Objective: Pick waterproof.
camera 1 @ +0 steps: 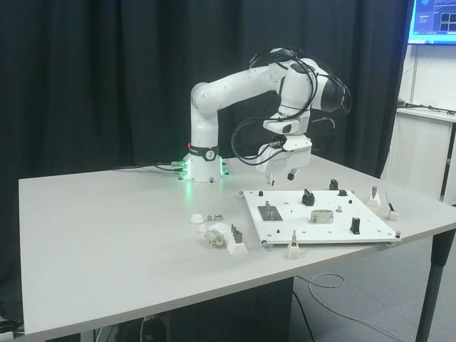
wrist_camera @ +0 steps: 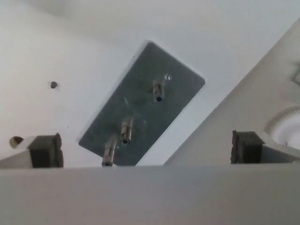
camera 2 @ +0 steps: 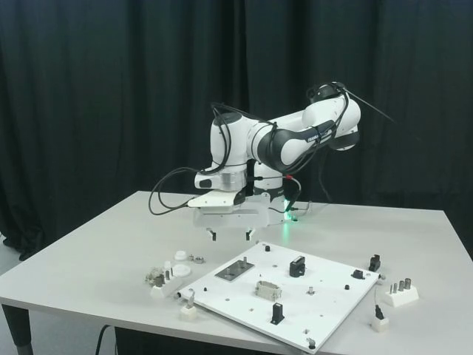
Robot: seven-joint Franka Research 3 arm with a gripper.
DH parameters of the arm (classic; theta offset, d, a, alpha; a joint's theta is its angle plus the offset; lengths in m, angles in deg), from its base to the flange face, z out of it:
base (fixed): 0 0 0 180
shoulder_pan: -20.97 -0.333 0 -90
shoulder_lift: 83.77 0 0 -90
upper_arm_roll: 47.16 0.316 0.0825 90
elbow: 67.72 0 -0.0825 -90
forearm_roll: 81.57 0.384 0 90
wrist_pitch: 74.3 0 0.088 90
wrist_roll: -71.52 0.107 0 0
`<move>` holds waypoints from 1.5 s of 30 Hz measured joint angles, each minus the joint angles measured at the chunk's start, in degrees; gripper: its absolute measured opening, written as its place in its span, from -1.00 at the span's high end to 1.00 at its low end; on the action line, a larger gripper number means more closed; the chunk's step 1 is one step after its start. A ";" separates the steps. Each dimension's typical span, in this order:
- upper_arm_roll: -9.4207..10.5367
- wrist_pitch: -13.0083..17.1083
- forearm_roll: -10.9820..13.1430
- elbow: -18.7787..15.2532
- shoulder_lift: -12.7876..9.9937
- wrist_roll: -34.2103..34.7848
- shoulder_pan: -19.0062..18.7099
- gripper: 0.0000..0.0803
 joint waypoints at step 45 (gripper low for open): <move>-0.75 2.65 6.64 0.78 -0.02 -0.15 3.59 -0.99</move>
